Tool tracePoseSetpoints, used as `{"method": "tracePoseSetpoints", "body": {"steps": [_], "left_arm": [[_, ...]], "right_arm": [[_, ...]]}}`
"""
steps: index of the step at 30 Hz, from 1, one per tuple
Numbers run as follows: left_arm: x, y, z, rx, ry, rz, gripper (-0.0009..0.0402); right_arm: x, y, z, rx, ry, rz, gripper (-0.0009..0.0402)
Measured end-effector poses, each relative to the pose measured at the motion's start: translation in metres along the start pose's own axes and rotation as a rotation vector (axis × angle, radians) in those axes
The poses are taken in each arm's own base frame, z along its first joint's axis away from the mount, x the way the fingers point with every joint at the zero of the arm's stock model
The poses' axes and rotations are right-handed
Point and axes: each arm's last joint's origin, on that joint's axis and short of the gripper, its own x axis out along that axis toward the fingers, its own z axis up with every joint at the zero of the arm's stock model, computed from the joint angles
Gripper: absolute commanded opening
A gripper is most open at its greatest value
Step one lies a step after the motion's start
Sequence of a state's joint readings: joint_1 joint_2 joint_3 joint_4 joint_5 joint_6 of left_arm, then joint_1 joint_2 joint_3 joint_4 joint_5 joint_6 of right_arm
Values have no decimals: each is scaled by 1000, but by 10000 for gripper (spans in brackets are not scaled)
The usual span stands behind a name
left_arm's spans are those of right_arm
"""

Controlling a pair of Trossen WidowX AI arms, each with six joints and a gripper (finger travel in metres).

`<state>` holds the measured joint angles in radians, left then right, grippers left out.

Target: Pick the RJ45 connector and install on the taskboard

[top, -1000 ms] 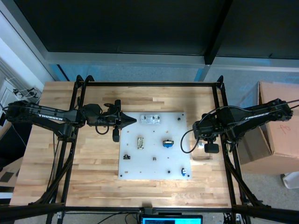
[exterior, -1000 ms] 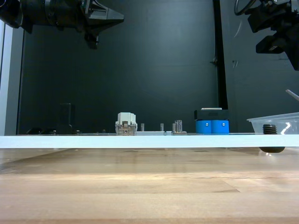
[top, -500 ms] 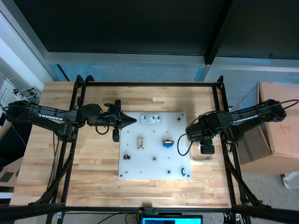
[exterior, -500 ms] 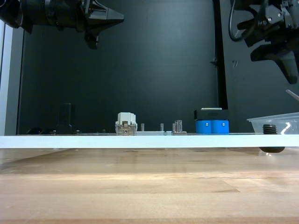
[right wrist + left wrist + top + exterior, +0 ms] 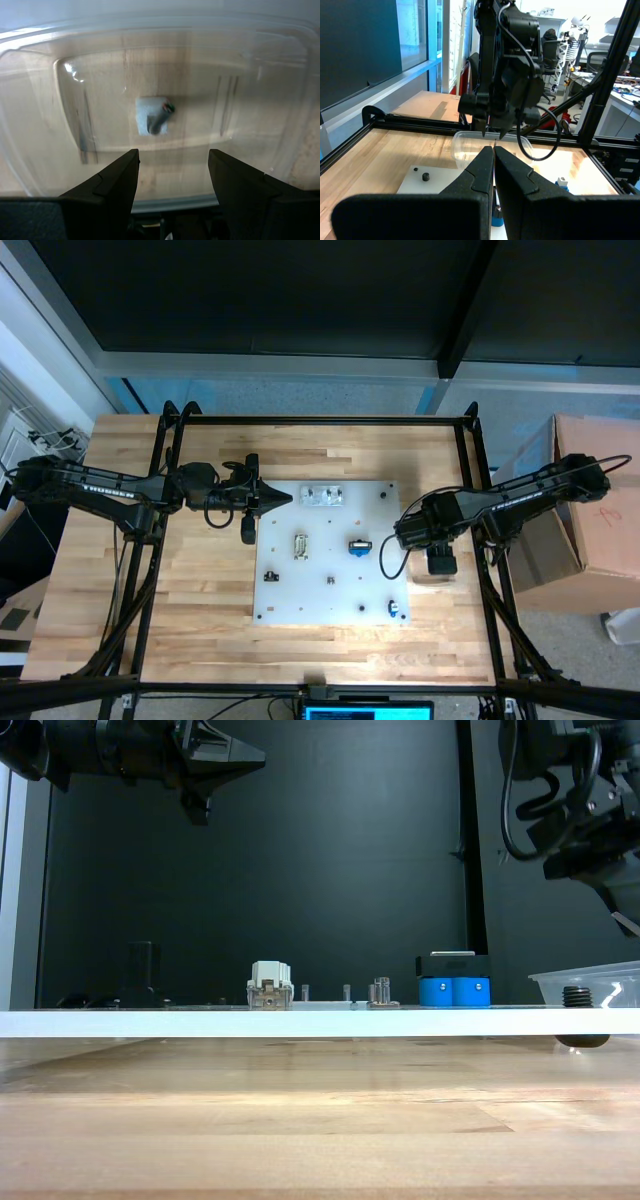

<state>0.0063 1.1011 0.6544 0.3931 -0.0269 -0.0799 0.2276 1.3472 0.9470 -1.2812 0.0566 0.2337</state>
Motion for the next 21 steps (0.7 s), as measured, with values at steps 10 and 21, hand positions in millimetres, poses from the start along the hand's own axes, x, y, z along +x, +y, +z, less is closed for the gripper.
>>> {"method": "tracePoseSetpoints", "body": {"steps": [10,21], "left_arm": [[0,0,0,0,-1,0,1],[0,0,0,0,0,0,1]], "right_arm": [[24,6,7,-21,10,31,192],[37,7,6,-28,14,47,157]]}}
